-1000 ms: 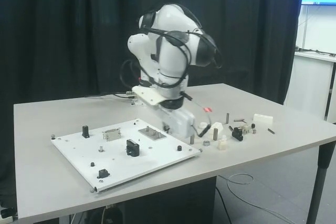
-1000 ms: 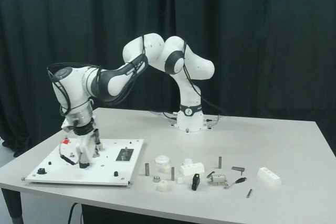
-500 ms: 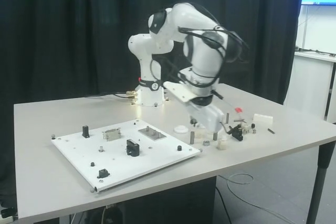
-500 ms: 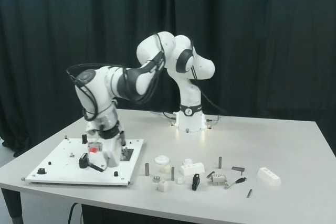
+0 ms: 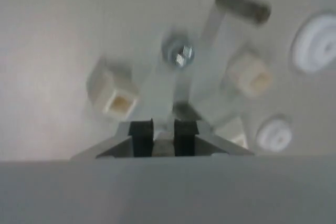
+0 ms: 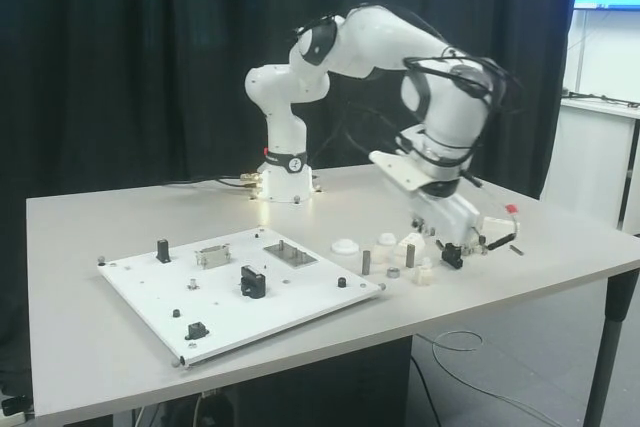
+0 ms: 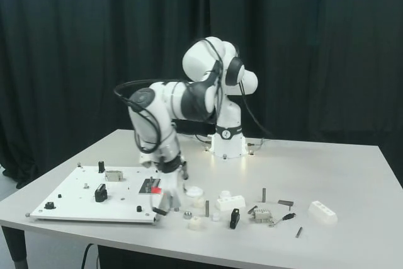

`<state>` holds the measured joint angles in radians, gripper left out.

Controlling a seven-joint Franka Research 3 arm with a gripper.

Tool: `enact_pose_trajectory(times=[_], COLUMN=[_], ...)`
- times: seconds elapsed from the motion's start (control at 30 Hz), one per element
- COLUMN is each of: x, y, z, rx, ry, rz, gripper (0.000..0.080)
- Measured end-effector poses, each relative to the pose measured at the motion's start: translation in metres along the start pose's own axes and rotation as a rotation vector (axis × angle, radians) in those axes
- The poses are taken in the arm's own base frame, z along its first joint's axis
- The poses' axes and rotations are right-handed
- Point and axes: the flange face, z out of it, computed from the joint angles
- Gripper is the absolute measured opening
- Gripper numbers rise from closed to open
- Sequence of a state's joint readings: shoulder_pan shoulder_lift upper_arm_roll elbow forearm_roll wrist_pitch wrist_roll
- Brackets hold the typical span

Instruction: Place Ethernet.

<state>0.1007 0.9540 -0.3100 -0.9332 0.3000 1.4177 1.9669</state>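
My gripper hangs just above the loose parts beside the white board, its fingers set close together with a narrow gap and nothing held. Under it in the wrist view lie a grey nut and two white cube-shaped parts. The room views show the gripper low over the table. A small grey connector part with a short black lead lies farther along the row of parts. A grey metal socket sits on the board.
A white gear, a small white disc and a grey peg lie near the nut. More pegs, a black clip and a white block are scattered on the grey table. Black fixtures stand on the board.
The arm has swung away from the white board and across to the loose parts, and now hangs low over them. The parts on the table have not moved.
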Motion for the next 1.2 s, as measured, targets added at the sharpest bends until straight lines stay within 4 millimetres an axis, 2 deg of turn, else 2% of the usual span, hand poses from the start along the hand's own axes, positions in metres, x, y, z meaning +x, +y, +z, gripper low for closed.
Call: enact_pose_trajectory(times=[0.67, 1.0, 1.2], x=[-0.117, -0.160, -0.180], y=[0.086, 0.126, 0.146], z=[0.018, 0.028, 0.036], rx=[-0.010, 0.003, 0.012], ry=[0.062, 0.100, 0.125], rz=[-0.076, -0.212, -0.291], gripper=[0.0078, 0.0078, 0.0078])
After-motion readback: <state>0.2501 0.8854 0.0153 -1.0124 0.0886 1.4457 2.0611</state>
